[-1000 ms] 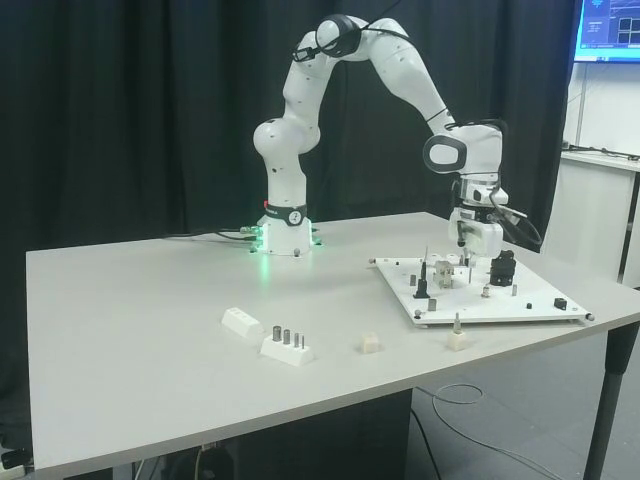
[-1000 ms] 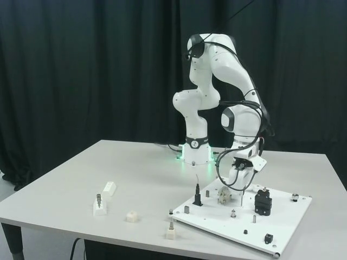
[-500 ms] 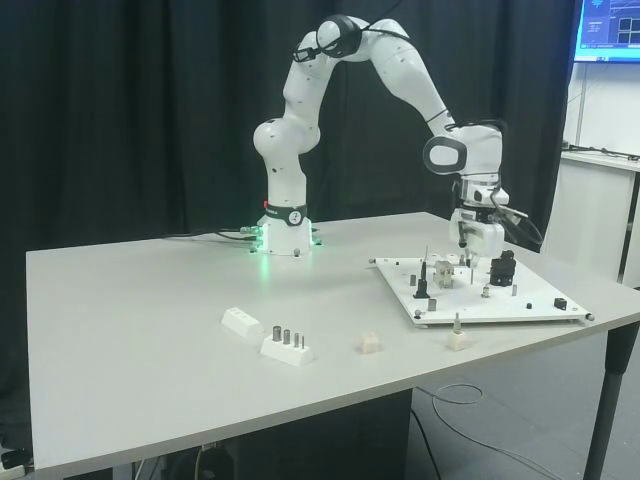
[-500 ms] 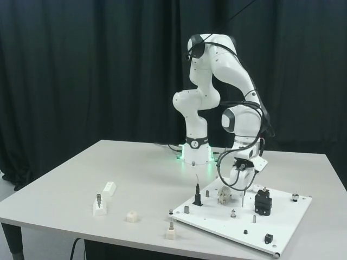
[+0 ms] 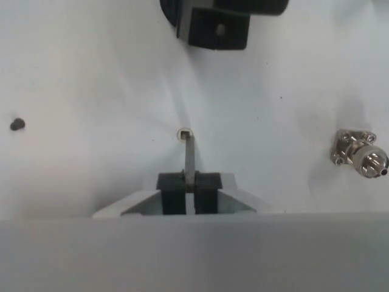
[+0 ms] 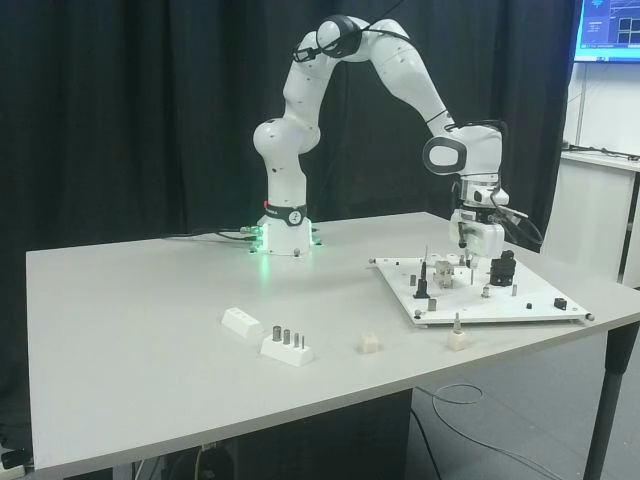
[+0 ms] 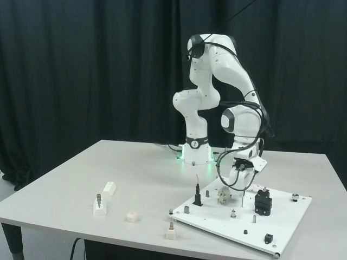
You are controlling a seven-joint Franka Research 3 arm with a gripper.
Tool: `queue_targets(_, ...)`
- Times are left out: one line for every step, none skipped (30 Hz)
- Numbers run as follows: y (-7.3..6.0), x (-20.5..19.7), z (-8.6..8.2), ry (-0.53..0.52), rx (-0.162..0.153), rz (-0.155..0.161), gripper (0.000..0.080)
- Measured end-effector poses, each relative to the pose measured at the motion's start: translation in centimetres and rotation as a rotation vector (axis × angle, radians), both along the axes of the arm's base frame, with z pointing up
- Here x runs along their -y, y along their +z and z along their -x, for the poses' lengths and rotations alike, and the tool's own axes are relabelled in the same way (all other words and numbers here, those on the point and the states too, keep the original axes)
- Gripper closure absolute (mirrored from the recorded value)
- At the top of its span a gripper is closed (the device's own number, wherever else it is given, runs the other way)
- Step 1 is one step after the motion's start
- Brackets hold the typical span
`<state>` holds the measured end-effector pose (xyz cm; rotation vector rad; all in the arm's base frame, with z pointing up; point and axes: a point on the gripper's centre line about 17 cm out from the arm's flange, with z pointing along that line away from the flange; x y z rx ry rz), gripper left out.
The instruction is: Insert square peg 1.
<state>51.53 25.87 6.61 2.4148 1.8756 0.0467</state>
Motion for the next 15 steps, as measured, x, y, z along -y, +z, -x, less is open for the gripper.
queue_targets(0.0, 0.01, 0.0, 0.001, 0.0, 0.001, 0.0776)
queue_targets(0.0, 0.02, 0.0, 0.002, 0.0, 0.001, 0.0776)
queue_targets(0.0, 0.02, 0.0, 0.002, 0.0, 0.002, 0.0776)
queue_targets(0.01, 0.01, 0.01, 0.003, 0.0, 0.002, 0.0776)
queue_targets(0.01, 0.01, 0.02, 0.003, 0.0, 0.002, 0.0776)
queue_targets(0.01, 0.0, 0.02, 0.003, 0.0, 0.002, 0.0776)
queue_targets(0.01, -0.01, 0.03, 0.004, 0.0, 0.002, 0.0776)
queue_targets(0.01, -0.02, 0.04, 0.004, 0.0, 0.002, 0.0776)
queue_targets(0.01, -0.04, 0.04, 0.004, 0.0, 0.002, 0.0776)
queue_targets(0.01, -0.05, 0.05, 0.005, 0.0, 0.002, 0.0776)
queue_targets(0.01, -0.07, 0.07, 0.005, 0.0, 0.002, 0.0776)
queue_targets(0.01, -0.1, 0.09, 0.005, 0.0, 0.002, 0.0776)
queue_targets(0.01, -0.13, 0.1, 0.006, -0.001, 0.002, 0.0776)
queue_targets(0.01, -0.15, 0.12, 0.006, -0.001, 0.002, 0.0776)
queue_targets(0.01, -0.18, 0.13, 0.007, -0.001, 0.002, 0.0776)
